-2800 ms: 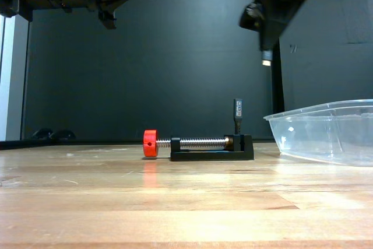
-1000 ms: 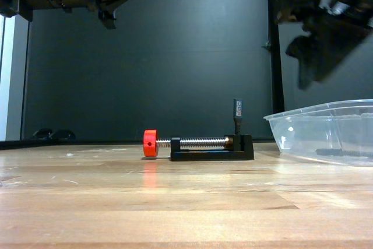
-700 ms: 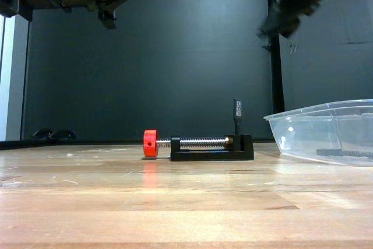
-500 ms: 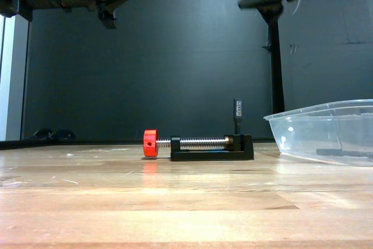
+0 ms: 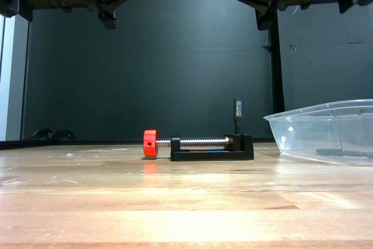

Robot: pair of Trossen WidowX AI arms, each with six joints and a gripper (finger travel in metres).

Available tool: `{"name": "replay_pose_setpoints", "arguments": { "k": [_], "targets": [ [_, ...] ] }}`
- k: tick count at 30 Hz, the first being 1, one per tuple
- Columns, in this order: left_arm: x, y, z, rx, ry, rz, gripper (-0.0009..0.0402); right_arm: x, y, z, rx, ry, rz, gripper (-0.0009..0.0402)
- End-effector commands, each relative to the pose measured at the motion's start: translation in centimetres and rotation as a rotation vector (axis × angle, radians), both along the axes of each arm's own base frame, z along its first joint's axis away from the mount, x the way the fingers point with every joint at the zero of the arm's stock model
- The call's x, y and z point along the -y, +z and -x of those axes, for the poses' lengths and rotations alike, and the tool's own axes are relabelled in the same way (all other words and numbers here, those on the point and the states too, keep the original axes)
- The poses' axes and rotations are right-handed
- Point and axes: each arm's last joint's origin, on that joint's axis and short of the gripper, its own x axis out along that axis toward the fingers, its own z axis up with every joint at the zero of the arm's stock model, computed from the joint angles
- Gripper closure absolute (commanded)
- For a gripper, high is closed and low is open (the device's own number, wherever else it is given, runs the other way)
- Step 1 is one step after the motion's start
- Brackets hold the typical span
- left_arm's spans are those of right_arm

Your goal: Remove the USB-C connector from the USB-C receptacle and place in the container

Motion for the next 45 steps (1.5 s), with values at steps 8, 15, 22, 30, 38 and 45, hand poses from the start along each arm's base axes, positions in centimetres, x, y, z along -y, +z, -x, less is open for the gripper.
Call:
{"name": "replay_pose_setpoints", "arguments": {
  "k": [8,15,22,30,38,45],
  "targets": [
    [0.00,0.01,-0.01,0.000,0.000,0.000,0.0393,-0.02,-1.17,0.32,0.025,0.010,0.002,0.0394],
    [-0.01,0.02,0.00,0.001,0.000,0.000,0.0393,-0.08,-0.72,0.26,0.038,0.026,0.006,0.0393],
    [-0.01,0.01,-0.01,0.000,0.000,0.000,0.0393,-0.07,-0.76,0.25,0.033,0.025,0.005,0.0393],
    [-0.01,0.01,-0.01,0.000,0.000,0.000,0.0393,-0.07,-0.93,0.24,0.015,0.025,0.004,0.0393],
    [0.00,0.01,-0.01,0.000,0.000,0.000,0.0393,-0.07,-0.93,0.24,0.015,0.025,0.004,0.0393],
    [0.00,0.01,-0.01,0.000,0.000,0.000,0.0393,-0.07,-0.93,0.24,0.015,0.025,0.004,0.0393]
  ]
}}
